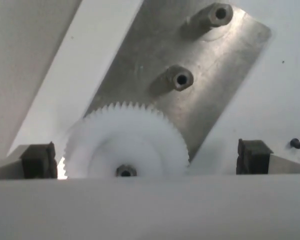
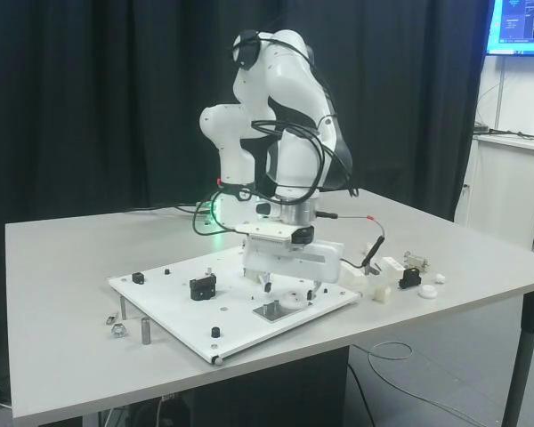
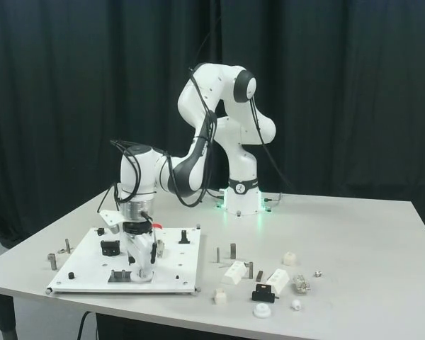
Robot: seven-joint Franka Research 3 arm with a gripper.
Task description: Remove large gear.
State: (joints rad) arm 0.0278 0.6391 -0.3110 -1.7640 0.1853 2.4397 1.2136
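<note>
Hovering over the large gear, jaws apart and not yet gripping.

Left fingertip and right fingertip flank the white gear, neither touching; it sits seated on its peg on the grey metal plate, so lifting is all left to do; two bare pegs stand beyond it; loose parts lie well apart on the desk.

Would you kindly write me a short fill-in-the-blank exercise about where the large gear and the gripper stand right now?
1. The large gear sits on a ___ of the grey metal plate.
2. Beside it, ___ other pegs on that plate stand bare.
3. The gripper has its fingers ___, one on either side of the gear.
4. The plate lies on a ___ board.

Missing words: peg; two; open; white
</note>
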